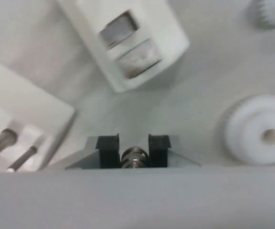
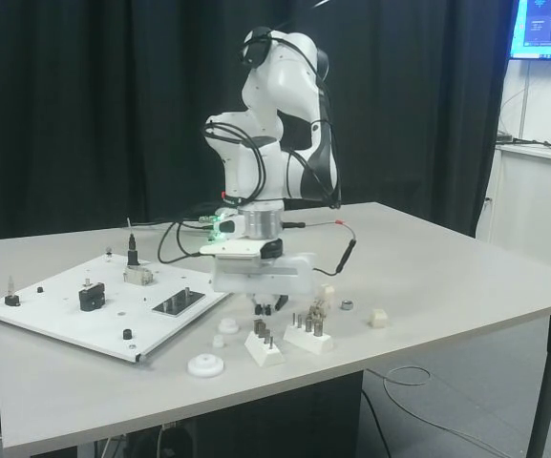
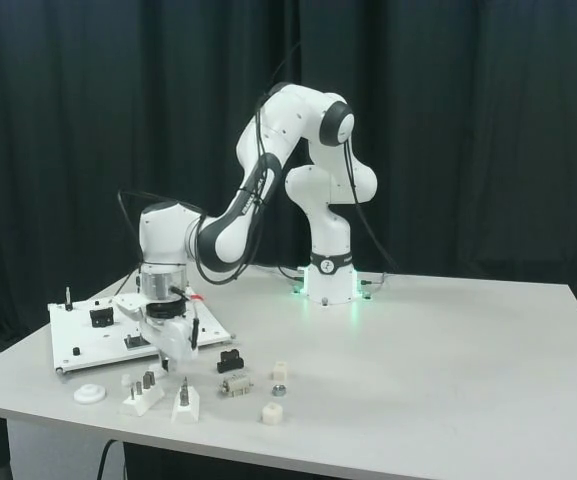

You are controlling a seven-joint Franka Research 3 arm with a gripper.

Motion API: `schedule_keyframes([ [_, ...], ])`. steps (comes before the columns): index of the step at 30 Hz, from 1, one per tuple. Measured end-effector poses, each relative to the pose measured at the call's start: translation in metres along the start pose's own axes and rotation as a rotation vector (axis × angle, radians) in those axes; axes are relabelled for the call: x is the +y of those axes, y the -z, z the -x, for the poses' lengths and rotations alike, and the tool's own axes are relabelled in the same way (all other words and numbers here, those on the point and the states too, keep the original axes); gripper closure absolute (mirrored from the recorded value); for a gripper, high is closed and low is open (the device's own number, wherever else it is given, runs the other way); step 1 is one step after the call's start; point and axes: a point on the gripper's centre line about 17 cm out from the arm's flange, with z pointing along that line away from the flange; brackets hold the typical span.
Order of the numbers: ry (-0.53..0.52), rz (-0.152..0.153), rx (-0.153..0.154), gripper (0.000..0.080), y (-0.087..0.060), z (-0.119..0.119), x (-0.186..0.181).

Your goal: Insert BNC.

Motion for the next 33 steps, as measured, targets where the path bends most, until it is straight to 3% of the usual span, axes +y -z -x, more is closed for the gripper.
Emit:
schedule_keyframes([
  [9,0.003,0.047,0.003,0.0677,0.024,-0.012,0.038],
  [19,0.01,0.095,-0.022,0.0677,0.062,-0.018,0.096],
  [26,0.013,0.099,-0.04,0.0677,0.085,-0.018,0.136],
  [33,0.012,0.09,-0.04,0.0677,0.1,-0.019,0.172],
])
